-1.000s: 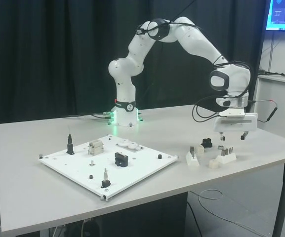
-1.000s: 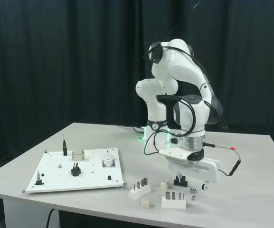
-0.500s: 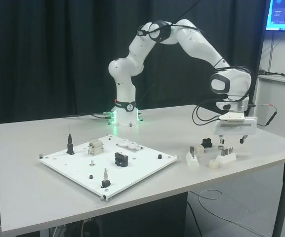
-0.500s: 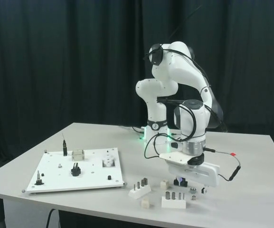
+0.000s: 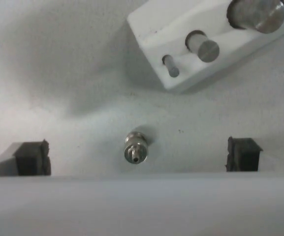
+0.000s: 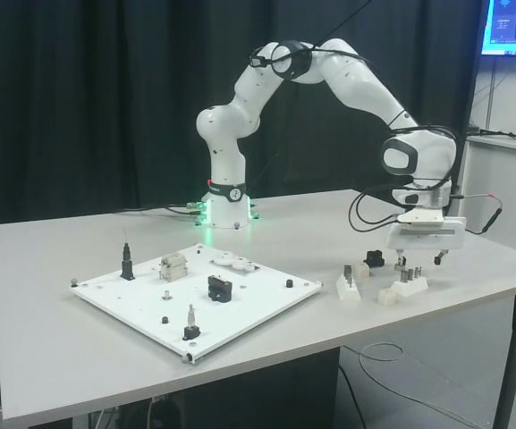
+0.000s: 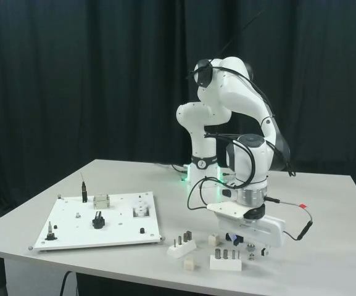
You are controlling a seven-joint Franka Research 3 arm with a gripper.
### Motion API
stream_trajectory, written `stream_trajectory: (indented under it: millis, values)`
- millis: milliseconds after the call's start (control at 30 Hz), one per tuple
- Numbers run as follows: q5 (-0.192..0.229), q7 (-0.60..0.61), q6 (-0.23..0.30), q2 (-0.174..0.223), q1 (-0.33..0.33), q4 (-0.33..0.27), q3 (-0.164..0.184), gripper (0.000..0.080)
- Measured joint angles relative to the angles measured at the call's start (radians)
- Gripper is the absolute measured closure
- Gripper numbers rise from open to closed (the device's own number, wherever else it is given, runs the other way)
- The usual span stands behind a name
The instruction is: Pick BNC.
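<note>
The gripper (image 5: 137, 156) is spread wide, holding nothing; its two black fingertips (image 5: 32, 158) stand well apart on either side of the BNC (image 5: 135, 147). The BNC stands upright on the grey desk (image 5: 58, 73), roughly midway between the fingertips and touching neither. Just beyond it lies a white block (image 5: 181, 29) with three metal pins. In the room views the gripper (image 7: 250, 246) hangs low over the desk (image 7: 326, 259), beside the block (image 7: 225, 261).
</note>
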Motion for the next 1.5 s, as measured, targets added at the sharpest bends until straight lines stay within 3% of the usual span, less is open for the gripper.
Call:
stream_trajectory:
  millis: [667, 1500]
  values:
    - [0.000, -0.006, 0.003, 0.045, 0.001, 0.025, -0.001, 0.0003]
    - [0.000, -0.034, 0.011, 0.071, 0.004, 0.026, 0.007, 0.0003]
